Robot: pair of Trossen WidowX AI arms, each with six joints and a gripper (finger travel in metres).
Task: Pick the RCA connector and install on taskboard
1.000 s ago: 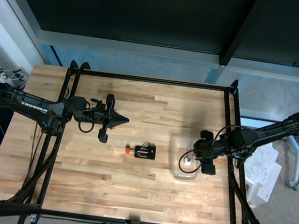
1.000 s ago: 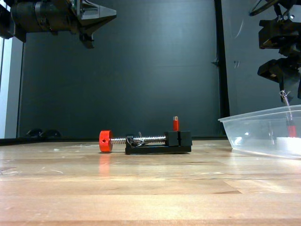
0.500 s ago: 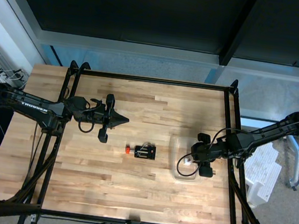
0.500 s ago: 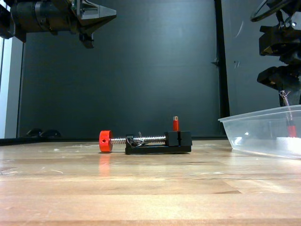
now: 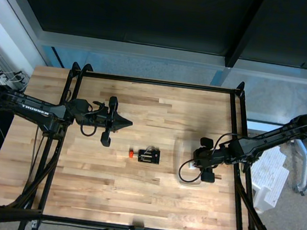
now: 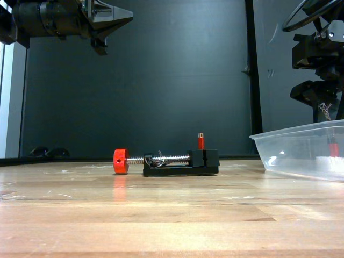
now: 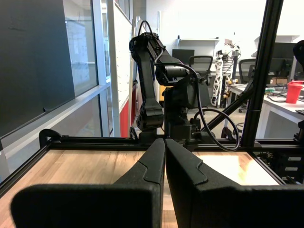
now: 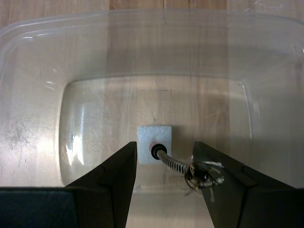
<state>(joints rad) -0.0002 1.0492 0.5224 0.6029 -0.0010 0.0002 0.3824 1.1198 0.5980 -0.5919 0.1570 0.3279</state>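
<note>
**Right hand open over the tray, plug standing in its cube**

The right hand is hovering over the clear tray, fingers spread wide and released, straddling the RCA connector. The connector is sitting inside the tray with its nose plugged into a small white cube. Its long axis is rising out of the cube on a lean, and its coiled tail is ending in frayed wire just beside one finger; whether they are touching, I cannot tell. The low view is giving the height: the coil is poking above the tray's rim, right under the hand. From above, the arm is covering most of that.

Over to the taskboard: it is lying mid-bench, well apart from the tray. Its long axis is running left to right, with the red knob pointing toward the left arm and a red post standing upright on it. The tray's wall is standing between connector and taskboard. The left hand is hanging high over the left side, fingers clenched together on nothing.
</note>
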